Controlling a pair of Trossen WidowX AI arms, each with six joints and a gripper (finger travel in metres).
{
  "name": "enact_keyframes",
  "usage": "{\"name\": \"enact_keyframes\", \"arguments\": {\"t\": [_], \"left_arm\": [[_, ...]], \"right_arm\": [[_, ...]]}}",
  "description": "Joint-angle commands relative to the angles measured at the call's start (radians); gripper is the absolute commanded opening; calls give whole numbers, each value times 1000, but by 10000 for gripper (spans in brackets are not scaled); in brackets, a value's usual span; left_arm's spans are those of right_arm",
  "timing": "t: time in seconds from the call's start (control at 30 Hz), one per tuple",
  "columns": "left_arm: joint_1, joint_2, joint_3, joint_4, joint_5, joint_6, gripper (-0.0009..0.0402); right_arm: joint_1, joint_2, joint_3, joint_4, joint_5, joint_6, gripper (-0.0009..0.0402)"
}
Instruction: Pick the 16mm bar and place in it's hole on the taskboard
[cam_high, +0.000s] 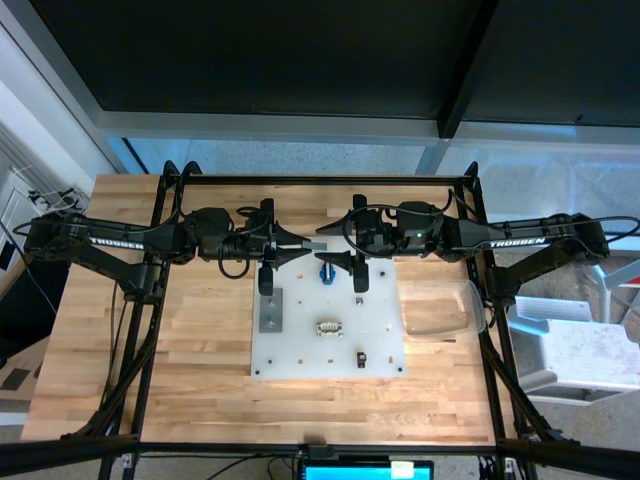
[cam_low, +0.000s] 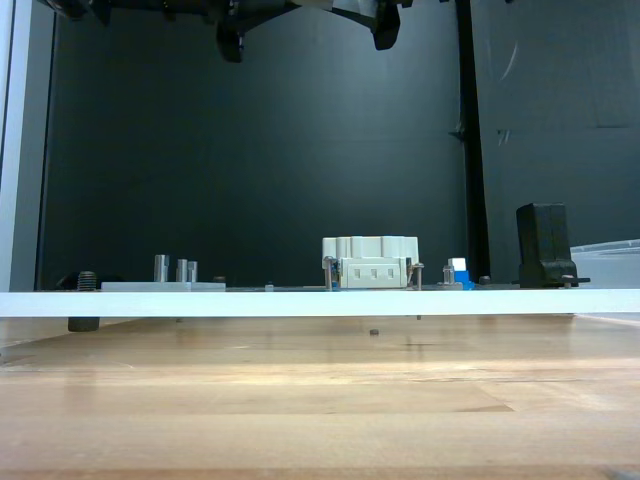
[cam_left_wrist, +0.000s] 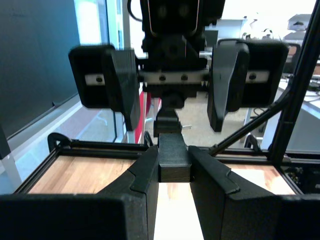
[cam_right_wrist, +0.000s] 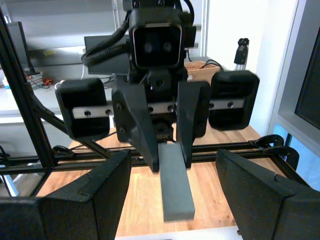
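Well above the taskboard (cam_high: 300, 352), my left pincer (cam_high: 298, 246) pinches the 16mm bar (cam_right_wrist: 176, 189) by one end, the right pincer (cam_high: 336, 250) spread opposite; I reckon a skewed handover could drop it.

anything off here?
Nothing spilled or damaged. The 16mm bar is clear of the taskboard: left gripper holds it level in the air, free end pointing at the open right gripper.

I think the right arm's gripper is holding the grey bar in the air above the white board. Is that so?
Not quite: it is the left gripper that is shut on the 16mm bar, as the right wrist view shows. The right gripper is open and faces it. The bar is indeed in the air above the white board.
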Motion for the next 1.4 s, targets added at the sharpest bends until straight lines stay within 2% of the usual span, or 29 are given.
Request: {"name": "enact_keyframes", "arguments": {"t": [0.03,0.2,0.87,1.4], "left_arm": [[0,0,2,39,0,0,14],[0,0,2,88,-15,1,15],[-1,-1,2,130,-14,0,14],[-1,-1,2,130,-11,0,14]], "right_arm": [[0,1,-24,58,-3,-4,236],[-1,-10,-63,161,-2,-1,236],[-12,-9,-64,199,-4,-3,230],[-13,-9,-64,194,-39,-3,91]]}}
